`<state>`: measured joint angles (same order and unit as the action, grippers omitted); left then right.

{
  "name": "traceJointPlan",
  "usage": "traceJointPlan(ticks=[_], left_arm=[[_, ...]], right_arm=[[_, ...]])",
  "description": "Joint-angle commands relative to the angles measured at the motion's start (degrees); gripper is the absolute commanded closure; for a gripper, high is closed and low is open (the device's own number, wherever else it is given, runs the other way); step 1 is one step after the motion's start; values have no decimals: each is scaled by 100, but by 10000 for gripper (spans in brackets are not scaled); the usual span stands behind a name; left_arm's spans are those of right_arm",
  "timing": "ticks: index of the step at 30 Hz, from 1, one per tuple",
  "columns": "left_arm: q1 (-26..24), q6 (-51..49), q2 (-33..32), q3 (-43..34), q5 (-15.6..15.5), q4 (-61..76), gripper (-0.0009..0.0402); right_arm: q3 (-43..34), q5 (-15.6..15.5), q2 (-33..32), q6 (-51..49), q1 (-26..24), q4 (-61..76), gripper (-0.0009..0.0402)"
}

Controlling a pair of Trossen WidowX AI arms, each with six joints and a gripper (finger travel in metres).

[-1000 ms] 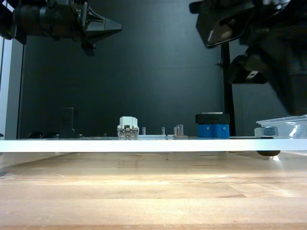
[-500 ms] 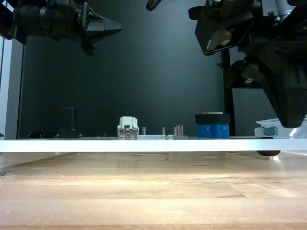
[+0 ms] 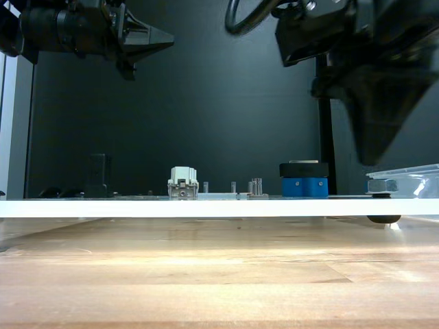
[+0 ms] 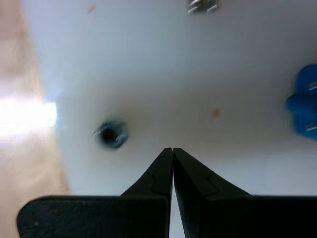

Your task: Unfasten the M12 nut and place it in the container

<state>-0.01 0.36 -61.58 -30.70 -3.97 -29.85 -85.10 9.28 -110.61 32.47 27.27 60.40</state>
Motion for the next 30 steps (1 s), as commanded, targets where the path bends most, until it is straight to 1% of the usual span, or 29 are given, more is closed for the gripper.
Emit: traceJointPlan(ticks=[1,4,5,6,8,16,18,20,26,27,28,30], left_arm=[[0,0,0,0,2,0,393],[0,0,-2,0,2,13,393],[0,0,0,-2,2,-4,393],[2,0,2,0,2,-7,393],[0,0,2,-2,2,2,393],[0,0,-2,0,2,2,393],[0,0,-2,-2,2,0,393],[0,0,-2,-2,2,0,393],[0,0,-2,0,2,0,393],[2,0,-2,0,2,0,393],[2,0,-2,0,2,0,393],[0,0,-2,0,2,0,393]], right_arm=[[-70,-636,15,15,-13,-63,393],[-76,-1366,28,15,-13,-146,393],[-76,-1558,28,13,-11,-160,393],[-70,-1668,28,13,-13,-184,393],[-31,-1615,11,13,-11,-282,393],[76,-1615,-234,-15,-11,-730,393],[109,-1589,-234,-15,-15,-767,393],[155,-1495,-234,-13,-15,-809,393],[173,-1451,-232,-42,-17,-824,394],[173,-1355,-232,-59,-20,-815,394],[170,-1172,-229,-52,-20,-774,393],[125,-564,-219,48,-17,-511,394]])
